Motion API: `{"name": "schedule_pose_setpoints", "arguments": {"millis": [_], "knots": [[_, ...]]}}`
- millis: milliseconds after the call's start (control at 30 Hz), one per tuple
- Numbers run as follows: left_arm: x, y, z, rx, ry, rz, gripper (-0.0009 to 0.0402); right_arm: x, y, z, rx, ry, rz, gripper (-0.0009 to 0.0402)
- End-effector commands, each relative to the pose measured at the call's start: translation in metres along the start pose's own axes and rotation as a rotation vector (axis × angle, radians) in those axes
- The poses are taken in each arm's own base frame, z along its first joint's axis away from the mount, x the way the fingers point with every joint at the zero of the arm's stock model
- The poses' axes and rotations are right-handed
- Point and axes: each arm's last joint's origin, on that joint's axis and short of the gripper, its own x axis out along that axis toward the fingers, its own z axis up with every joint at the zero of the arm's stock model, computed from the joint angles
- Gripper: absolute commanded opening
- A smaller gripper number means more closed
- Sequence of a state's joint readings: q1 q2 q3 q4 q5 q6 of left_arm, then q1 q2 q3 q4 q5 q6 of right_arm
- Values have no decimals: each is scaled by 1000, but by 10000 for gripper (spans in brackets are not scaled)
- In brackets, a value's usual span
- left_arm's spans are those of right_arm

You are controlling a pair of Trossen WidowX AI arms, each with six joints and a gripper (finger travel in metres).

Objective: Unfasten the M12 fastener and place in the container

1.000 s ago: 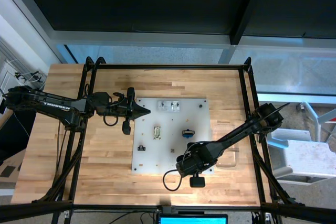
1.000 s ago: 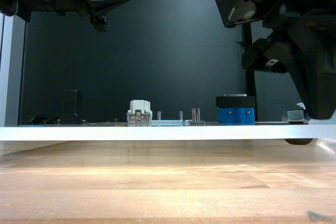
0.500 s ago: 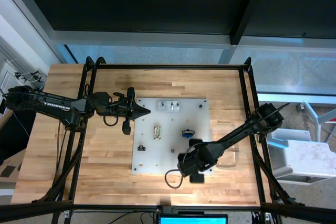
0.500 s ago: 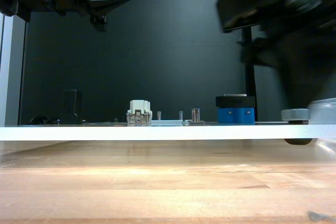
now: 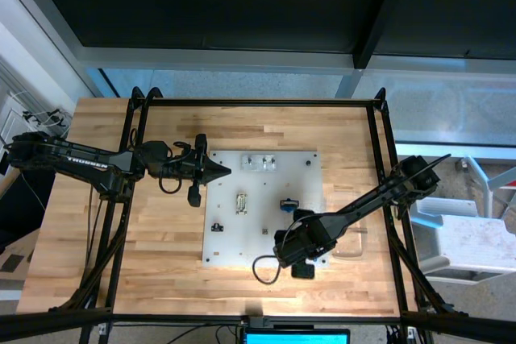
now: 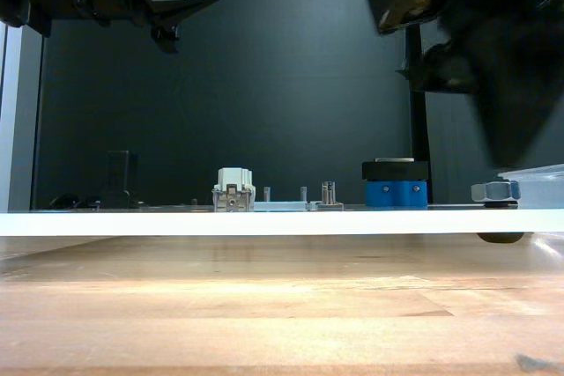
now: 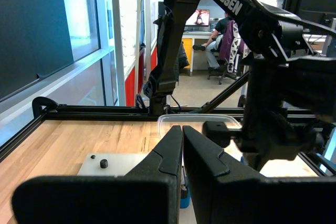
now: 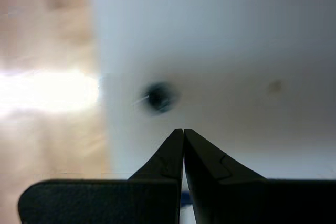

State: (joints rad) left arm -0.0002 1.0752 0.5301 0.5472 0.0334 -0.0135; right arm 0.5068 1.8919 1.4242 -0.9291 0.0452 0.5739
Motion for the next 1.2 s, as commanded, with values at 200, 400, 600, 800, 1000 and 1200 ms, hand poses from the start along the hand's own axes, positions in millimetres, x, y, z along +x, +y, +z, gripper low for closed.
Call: {"name": "schedule_pose_setpoints", "arguments": {"millis": [200, 400, 600, 800, 1000, 1200], "knots": [[0, 0, 0, 0, 0, 0, 0, 2, 7, 4, -16, 47, 140, 0], [0, 0, 0, 0, 0, 0, 0, 16, 10, 7, -37, 33, 147, 0], [0, 0, 0, 0, 0, 0, 0, 16, 8, 9, -42, -6, 96, 0], [0, 0, 0, 0, 0, 0, 0, 19, 6, 8, -41, 3, 95, 0], [0, 0, 0, 0, 0, 0, 0, 21, 5, 7, -41, 10, 96, 0], [0, 0, 0, 0, 0, 0, 0, 22, 3, 7, -37, 0, 70, 0]]}}
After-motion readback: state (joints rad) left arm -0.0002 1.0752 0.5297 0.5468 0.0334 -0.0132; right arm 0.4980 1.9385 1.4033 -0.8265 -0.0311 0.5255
